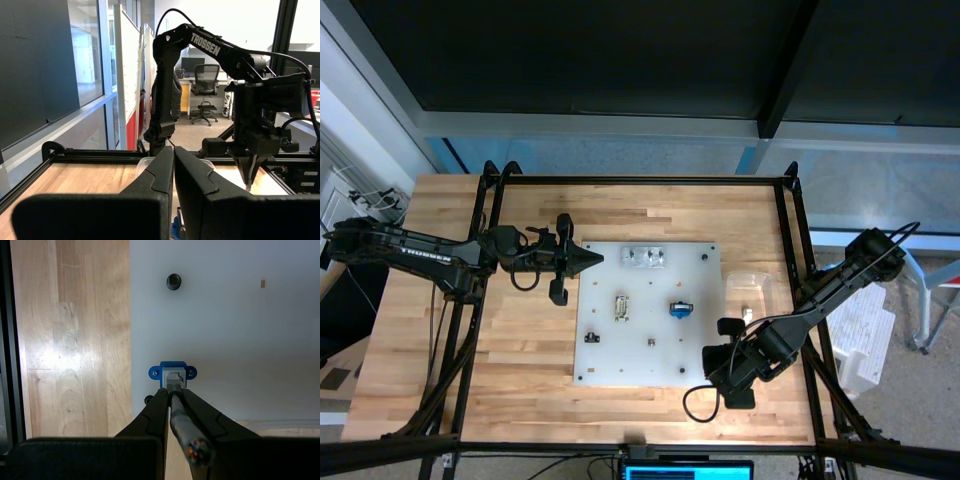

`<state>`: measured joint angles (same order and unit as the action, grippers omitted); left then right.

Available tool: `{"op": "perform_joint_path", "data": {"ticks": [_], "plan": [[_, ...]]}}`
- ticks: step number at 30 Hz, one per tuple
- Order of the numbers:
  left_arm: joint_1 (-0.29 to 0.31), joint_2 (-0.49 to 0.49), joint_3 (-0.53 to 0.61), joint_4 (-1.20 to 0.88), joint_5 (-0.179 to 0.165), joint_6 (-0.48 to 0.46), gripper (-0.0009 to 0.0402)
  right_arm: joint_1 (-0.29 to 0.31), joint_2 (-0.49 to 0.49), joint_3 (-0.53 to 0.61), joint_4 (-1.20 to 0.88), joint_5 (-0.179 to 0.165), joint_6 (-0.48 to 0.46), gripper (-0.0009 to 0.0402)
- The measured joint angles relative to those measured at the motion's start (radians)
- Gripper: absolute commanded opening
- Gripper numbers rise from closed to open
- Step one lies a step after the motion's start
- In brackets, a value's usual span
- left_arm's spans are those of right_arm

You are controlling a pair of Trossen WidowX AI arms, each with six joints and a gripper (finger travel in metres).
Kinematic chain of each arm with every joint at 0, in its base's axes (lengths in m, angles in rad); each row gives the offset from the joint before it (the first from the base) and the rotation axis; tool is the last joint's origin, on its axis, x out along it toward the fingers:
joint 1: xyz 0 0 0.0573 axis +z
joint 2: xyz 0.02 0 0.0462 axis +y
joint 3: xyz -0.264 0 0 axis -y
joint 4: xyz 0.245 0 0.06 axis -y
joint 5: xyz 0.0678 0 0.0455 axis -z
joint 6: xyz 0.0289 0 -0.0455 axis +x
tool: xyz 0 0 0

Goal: Pick the RJ45 connector and install on taskboard

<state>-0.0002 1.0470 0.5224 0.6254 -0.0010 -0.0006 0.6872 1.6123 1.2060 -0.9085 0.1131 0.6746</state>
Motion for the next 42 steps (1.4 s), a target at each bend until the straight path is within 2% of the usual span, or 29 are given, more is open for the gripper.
{"op": "perform_joint_path", "data": {"ticks": [42], "plan": [[0.0, 0.0, 0.0, 0.0, 0.0, 0.0, 0.0, 0.0, 0.0, -0.016, 0.013, 0.003, -0.006, 0.0]]}}
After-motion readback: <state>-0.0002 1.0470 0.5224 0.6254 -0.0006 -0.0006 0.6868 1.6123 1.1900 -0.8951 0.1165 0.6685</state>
